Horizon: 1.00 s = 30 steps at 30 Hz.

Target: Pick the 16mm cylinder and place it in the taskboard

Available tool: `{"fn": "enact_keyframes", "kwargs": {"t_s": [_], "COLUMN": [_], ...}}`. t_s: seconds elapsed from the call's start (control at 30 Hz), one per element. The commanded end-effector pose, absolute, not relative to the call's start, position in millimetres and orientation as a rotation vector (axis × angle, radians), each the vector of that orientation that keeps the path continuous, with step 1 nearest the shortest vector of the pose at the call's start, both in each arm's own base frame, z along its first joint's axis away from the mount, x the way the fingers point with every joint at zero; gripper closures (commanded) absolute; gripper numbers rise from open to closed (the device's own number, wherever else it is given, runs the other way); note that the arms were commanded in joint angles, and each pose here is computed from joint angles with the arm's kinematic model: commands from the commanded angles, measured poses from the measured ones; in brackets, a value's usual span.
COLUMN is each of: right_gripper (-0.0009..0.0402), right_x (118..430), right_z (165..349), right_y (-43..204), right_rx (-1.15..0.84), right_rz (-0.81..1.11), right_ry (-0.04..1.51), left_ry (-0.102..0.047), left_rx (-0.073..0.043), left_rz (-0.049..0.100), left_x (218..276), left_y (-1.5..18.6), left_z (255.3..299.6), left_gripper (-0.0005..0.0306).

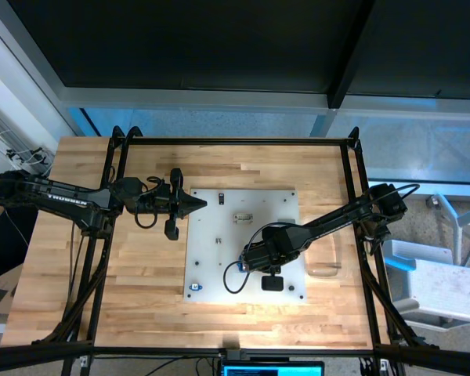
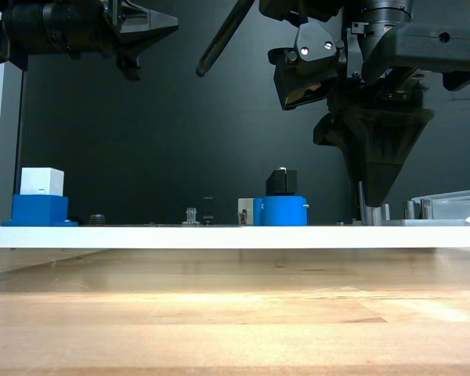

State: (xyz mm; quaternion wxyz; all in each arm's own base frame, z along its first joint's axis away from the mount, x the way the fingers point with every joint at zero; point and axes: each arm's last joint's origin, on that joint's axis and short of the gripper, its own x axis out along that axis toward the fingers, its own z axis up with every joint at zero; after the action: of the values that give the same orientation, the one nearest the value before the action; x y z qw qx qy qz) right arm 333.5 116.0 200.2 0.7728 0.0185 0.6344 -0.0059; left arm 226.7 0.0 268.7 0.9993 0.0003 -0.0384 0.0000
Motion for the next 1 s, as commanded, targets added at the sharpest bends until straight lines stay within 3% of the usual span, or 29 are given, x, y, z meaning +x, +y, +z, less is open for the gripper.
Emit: {"fn": "enact_keyframes", "kwargs": {"t_s": [0.03,0.5,1.0], "right_gripper": [0.0321,0.0219,0.0191], "right_x": [333.6,333.2,330.5], "right_z": [200.2,200.3,205.4], "right_y": [116.5,117.4,117.2], "right_rx": [0.04,0.051,0.049], "right_rz": [-0.012,-0.02,-0.018], "right_ry": [1.374,1.374,1.369], "left_ry": [-0.076,-0.076,-0.076], "left_rx": [0.001,0.001,0.001], "left_rz": [0.0,0.0,0.0], "left_x": [226.8,226.8,226.8], "left_y": [0.0,0.0,0.0], "left_z": [268.6,268.6,268.6], "left_gripper": [0.03,0.03,0.03]}}
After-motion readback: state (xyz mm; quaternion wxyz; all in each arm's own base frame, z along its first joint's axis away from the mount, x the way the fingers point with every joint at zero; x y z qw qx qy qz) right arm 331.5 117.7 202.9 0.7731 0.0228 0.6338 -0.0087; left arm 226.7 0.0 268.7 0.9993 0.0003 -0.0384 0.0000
